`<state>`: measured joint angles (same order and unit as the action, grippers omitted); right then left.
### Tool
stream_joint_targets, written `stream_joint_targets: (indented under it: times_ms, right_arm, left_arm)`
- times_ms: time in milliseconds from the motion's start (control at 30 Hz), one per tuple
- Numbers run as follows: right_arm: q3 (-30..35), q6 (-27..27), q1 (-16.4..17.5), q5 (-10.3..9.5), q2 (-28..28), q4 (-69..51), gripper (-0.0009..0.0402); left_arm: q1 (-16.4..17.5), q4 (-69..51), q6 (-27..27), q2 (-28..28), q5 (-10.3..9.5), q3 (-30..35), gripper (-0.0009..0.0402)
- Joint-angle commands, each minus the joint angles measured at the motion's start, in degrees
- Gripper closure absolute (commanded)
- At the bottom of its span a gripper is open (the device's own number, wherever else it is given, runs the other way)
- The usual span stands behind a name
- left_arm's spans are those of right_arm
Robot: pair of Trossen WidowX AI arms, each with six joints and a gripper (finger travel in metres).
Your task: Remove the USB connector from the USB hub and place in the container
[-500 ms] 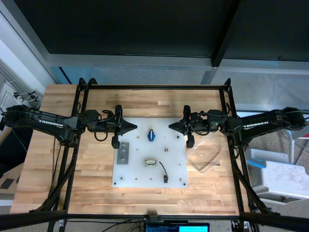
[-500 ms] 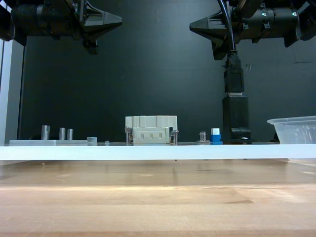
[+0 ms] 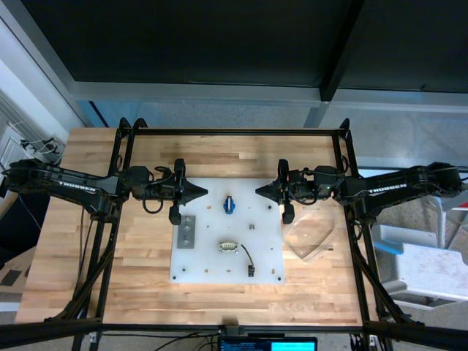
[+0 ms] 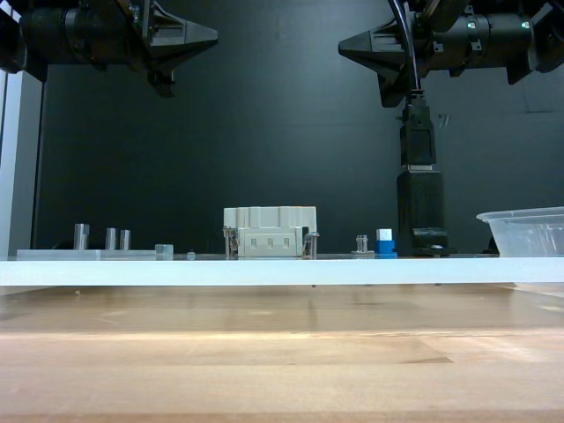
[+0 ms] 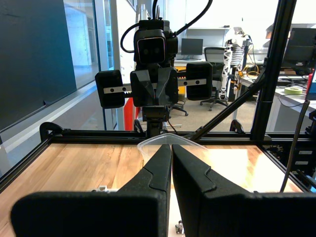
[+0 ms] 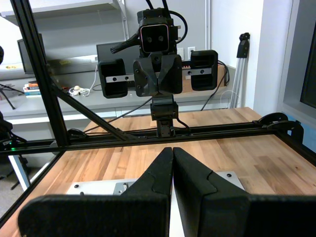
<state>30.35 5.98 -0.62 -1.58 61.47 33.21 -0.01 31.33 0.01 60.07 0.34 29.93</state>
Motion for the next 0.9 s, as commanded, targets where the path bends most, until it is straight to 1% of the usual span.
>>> stream_joint_targets:
  times_ms: [33,133,300,433,567,633,733,767,900]
  right_arm:
    - [0.35,1.29,0.04,0.0,0.0,-0.31,0.0393]
    - [2.49,2.16,0.13,0.02,0.0,-4.94,0.0393]
    - [9.55,2.49,0.7,0.02,0.0,-21.66,0.0393]
    - [16.15,2.49,2.08,0.02,0.22,-36.44,0.0393]
    - [22.4,2.67,4.02,0.04,1.33,-48.5,0.0393]
    - [25.33,2.86,5.22,0.98,2.19,-53.62,0.0393]
    - [29.05,4.57,7.54,4.48,3.78,-59.52,0.0393]
    - [30.27,4.87,8.24,5.25,4.39,-61.42,0.0393]
    - [34.18,6.29,10.6,5.16,6.6,-67.73,0.0393]
  left_arm:
    - [0.0,0.02,0.0,0.02,0.02,0.02,0.0392]
    - [0.0,0.02,0.0,0.02,0.02,0.02,0.0392]
    - [0.0,0.02,0.0,0.02,0.04,0.02,0.0392]
    - [0.02,0.02,0.0,0.02,0.02,0.02,0.0392]
    - [0.02,0.02,0.0,0.02,0.04,0.02,0.0392]
    - [0.0,0.02,0.0,0.02,0.02,0.02,0.0392]
    - [0.0,0.02,0.0,0.02,0.02,0.02,0.0392]
    - [0.02,0.02,0.0,0.02,0.02,0.02,0.0392]
    - [0.0,0.02,0.0,0.02,0.02,0.02,0.0392]
